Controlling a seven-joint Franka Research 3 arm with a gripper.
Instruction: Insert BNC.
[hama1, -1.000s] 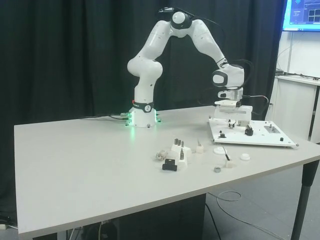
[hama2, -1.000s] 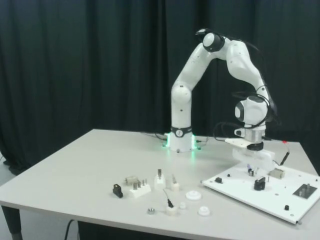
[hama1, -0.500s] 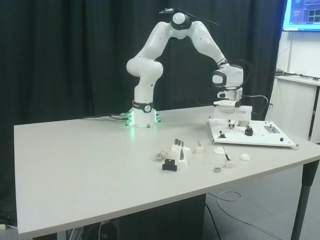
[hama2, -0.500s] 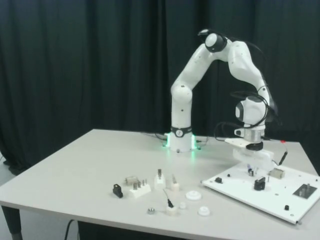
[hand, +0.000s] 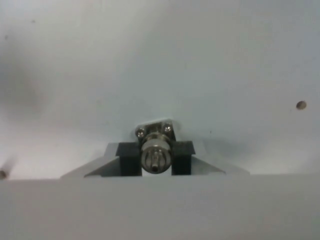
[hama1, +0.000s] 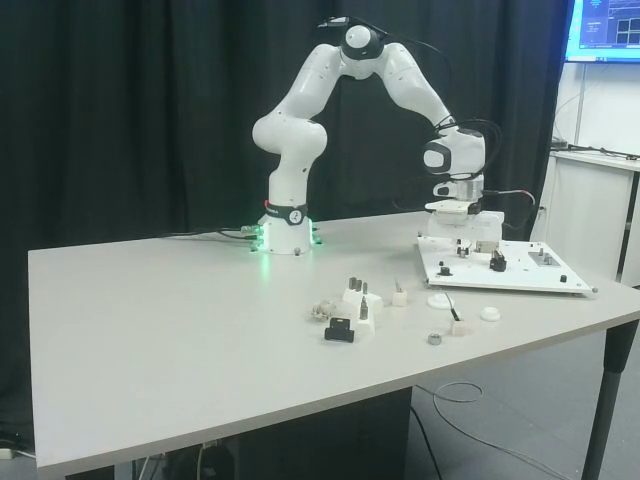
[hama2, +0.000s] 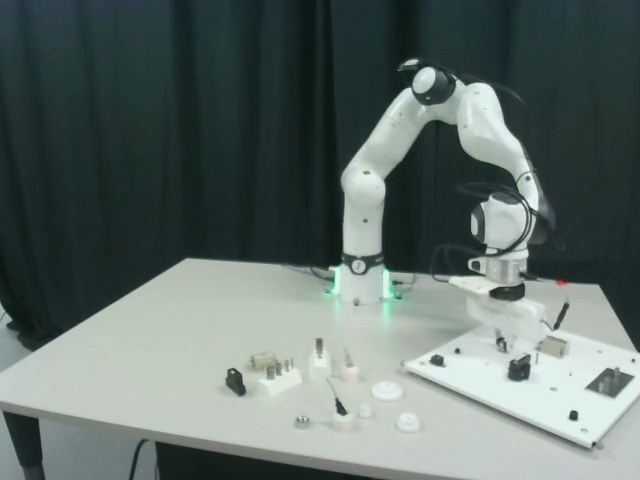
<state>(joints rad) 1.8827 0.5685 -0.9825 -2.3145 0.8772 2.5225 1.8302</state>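
Wrist view: BNC connector (hand: 156, 152) sits on white board (hand: 200, 65), centred under cam. Gripper (hama1: 460, 222) has risen slightly vs 1 s ago; finger state can't tell. Looks like retreat post-insert.

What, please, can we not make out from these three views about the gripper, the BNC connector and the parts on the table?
- Gripper: in both room views too small to tell whether its fingers are open; in the wrist view a pale out-of-focus band hides them.
- BNC connector: its lower edge is cut by that band; whether it is seated cannot be told.
- Small parts on the grey table: too small to identify.
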